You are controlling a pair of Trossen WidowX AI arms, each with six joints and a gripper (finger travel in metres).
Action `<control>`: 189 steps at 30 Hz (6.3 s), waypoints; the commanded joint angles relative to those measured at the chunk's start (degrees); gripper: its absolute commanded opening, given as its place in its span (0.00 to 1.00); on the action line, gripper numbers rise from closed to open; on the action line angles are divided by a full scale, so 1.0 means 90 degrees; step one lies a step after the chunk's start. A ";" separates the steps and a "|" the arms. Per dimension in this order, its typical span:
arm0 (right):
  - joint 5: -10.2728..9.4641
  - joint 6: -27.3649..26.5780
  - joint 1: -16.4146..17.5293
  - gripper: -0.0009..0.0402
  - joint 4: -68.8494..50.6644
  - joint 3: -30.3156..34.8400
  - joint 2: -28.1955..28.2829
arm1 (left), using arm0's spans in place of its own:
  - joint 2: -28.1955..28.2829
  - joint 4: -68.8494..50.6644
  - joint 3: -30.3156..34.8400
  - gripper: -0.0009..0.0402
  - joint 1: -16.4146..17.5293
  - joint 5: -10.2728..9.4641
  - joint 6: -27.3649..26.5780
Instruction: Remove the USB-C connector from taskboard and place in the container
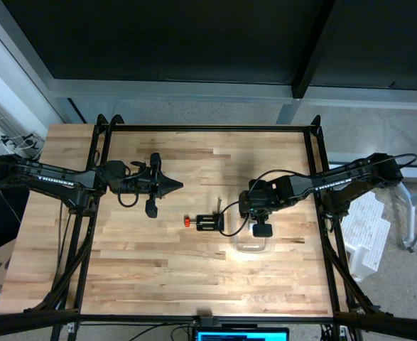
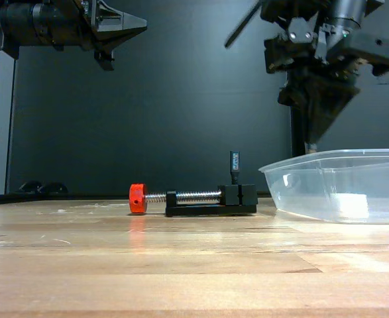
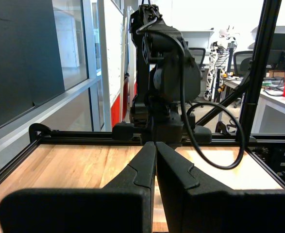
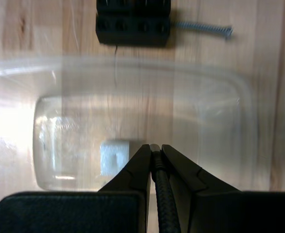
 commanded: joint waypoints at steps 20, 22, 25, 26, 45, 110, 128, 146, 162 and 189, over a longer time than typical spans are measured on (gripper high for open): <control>0.0158 0.0534 0.0087 0.29 0.0199 -0.0299 0.0002 | 0.0002 0.0000 0.0000 0.02 0.0000 0.0002 0.0000; 0.0158 0.0563 0.0087 0.33 0.0192 -0.0262 -0.0007 | 0.0002 0.0000 0.0000 0.02 0.0000 0.0002 0.0000; 0.0158 0.0576 0.0087 0.37 0.0126 -0.0172 -0.0024 | 0.0002 0.0000 0.0000 0.02 0.0000 0.0002 0.0000; 0.0158 0.0573 0.0087 0.38 0.0102 -0.0138 -0.0049 | 0.0002 0.0000 0.0000 0.02 0.0002 0.0002 0.0000; 0.0328 0.0476 -0.0039 0.24 0.1302 -0.0138 -0.1333 | 0.0002 0.0000 0.0000 0.02 0.0002 0.0002 0.0000; -0.0899 -0.0158 -0.1348 0.02 0.8191 -0.2735 -0.2504 | 0.0002 0.0000 0.0000 0.02 0.0002 0.0002 0.0000; -0.0901 -0.0250 -0.1316 0.02 0.8201 -0.2735 -0.2504 | 0.0002 0.0000 0.0000 0.02 0.0000 0.0002 0.0000; -0.0896 -0.0257 -0.1307 0.02 0.8196 -0.2735 -0.2504 | 0.0002 0.0000 0.0000 0.02 0.0002 0.0002 0.0000; -0.0899 -0.0260 -0.1307 0.02 0.8150 -0.2735 -0.2497 | 0.0002 0.0000 0.0000 0.02 0.0000 0.0002 0.0000; -0.0896 -0.0257 -0.1307 0.02 0.8150 -0.2735 -0.2497 | 0.0000 0.0000 0.0000 0.02 0.0000 0.0002 0.0000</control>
